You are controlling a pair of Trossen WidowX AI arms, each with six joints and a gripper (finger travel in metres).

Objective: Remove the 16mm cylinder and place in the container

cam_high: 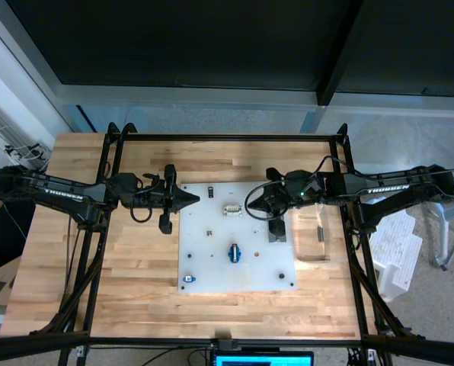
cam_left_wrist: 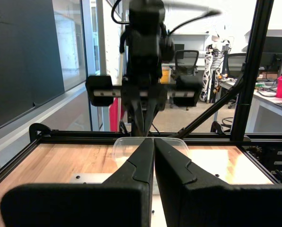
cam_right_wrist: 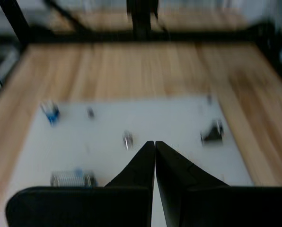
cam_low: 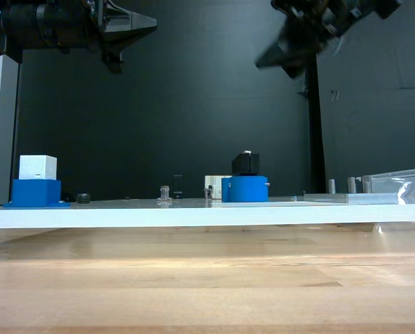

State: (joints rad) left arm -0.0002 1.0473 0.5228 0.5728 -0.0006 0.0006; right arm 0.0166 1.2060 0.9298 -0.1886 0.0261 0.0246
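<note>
**Black jaws shut, peg looks to be in the tray**

The right gripper [cam_right_wrist: 154, 143] has its two black jaws pressed flat together, with nothing between them. It hangs high over the white board [cam_high: 212, 267], on the side near the tray [cam_high: 312, 258]. The left gripper [cam_left_wrist: 154, 140] has its jaws pressed together too, and it holds nothing. It hangs high over the left edge of the board and points across at the other arm.

The peg [cam_high: 321, 232] seems to be the thin dark rod lying flat inside the clear tray. The tray sits on the wood table [cam_high: 97, 290], just beside the right edge of the board. If that rod is the peg, the job looks done.

What could go wrong? The tray is light plastic. If the right arm dips low near it, a bump could push the tray or tip it. The peg is round, so it could roll and fall out. An arm that drops low over the board could also knock the blue part [cam_high: 234, 253] that stands there. The tray is clear and hard to see, so it is easy to hit by mistake.

The word TROSSEN is written in white on both black arms. I can read no other writing.
</note>
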